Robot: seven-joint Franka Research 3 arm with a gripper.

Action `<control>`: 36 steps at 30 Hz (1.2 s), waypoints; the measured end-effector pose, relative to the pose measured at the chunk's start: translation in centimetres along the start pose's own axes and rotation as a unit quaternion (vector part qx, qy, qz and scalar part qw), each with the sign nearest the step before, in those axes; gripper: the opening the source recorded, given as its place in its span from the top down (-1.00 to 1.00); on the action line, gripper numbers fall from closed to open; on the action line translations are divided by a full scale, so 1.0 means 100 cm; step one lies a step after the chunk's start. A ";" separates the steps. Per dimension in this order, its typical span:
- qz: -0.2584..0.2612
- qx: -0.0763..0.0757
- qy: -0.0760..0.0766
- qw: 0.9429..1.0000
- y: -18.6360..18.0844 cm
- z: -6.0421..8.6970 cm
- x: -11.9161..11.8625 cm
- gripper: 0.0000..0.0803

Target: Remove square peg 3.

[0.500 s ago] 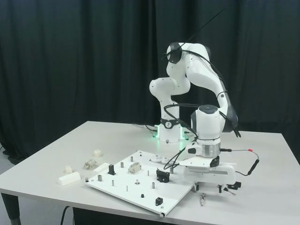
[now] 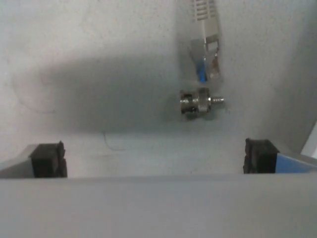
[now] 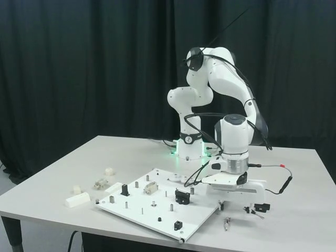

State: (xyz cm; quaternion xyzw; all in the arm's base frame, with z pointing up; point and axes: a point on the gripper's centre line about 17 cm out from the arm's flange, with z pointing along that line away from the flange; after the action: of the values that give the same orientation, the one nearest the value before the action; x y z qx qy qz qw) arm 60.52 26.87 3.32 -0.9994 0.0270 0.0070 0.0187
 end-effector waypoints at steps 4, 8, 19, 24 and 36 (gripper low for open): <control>0.000 -0.003 -0.003 1.000 0.003 -0.001 0.000 -0.99; 0.000 -0.006 -0.004 1.000 0.006 -0.001 0.000 -0.99; 0.008 -0.010 -0.003 1.000 0.012 -0.002 0.002 -0.99; 0.010 -0.011 -0.005 1.000 0.014 -0.005 0.004 -0.99; 0.012 -0.014 -0.006 1.000 0.019 -0.010 0.006 -0.99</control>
State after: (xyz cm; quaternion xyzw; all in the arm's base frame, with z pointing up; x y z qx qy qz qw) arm 61.06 24.93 4.26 -0.9992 0.0385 0.0135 0.0045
